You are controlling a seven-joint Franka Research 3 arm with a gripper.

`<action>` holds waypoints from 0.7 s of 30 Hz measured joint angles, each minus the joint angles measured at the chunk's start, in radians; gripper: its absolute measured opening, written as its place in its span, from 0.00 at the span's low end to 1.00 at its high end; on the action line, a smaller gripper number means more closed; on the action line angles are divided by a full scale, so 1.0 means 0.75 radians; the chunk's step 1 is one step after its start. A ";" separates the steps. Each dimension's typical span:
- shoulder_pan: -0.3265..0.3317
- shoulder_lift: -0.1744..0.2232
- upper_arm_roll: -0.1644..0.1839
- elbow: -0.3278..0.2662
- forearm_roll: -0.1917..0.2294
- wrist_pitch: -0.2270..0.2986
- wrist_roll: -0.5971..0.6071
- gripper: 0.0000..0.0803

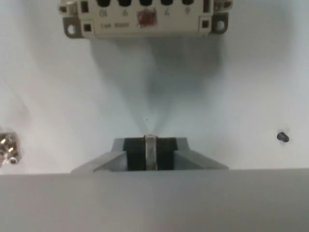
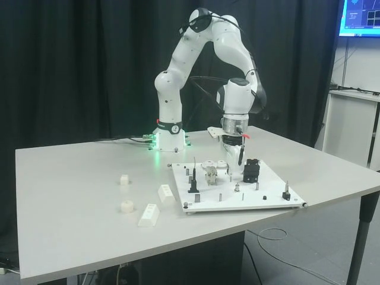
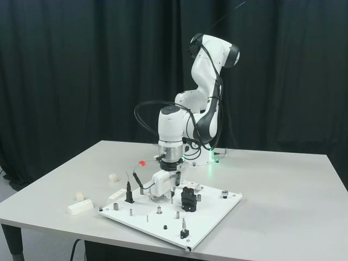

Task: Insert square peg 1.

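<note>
Grey desk (image 2: 71, 178), white board (image 2: 237, 199) near its front edge, 4 white blocks (image 2: 149, 215) beside it, arm base (image 2: 167, 138) behind.

**A robotics lab set up for testing**

This is a laboratory, not a home or a shop. A white robot arm (image 3: 190, 109) is bolted onto a plain grey table (image 2: 71, 178), with green lights glowing at its base (image 2: 168, 141). Black curtains (image 3: 70, 70) close off the space behind it on every side. On the table lies a white test board (image 3: 217, 209) carrying small pegs and fixtures, with a few loose white blocks (image 2: 148, 215) beside it. A wall screen (image 2: 360, 18) hangs in one corner above a white cabinet (image 2: 350, 124).
</note>
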State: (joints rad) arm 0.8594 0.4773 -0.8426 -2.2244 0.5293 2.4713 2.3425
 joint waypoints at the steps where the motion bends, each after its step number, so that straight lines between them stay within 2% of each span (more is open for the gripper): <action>1: 0.000 0.000 -0.001 -0.001 0.000 0.000 0.000 0.04; 8: 0.000 0.000 -0.009 -0.003 0.000 -0.002 0.000 0.04; 9: 0.000 0.000 -0.011 -0.003 0.000 -0.004 0.000 0.59; 14: 0.001 -0.003 -0.021 -0.003 0.000 -0.013 0.000 0.59; 15: 0.001 -0.004 -0.023 -0.003 0.000 -0.015 0.000 0.88; 20: 0.001 -0.011 -0.035 0.002 0.000 -0.032 0.000 0.88; 21: 0.001 -0.013 -0.037 0.003 0.000 -0.036 -0.002 0.97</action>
State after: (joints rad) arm 0.8601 0.4679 -0.8705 -2.2225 0.5293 2.4443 2.3411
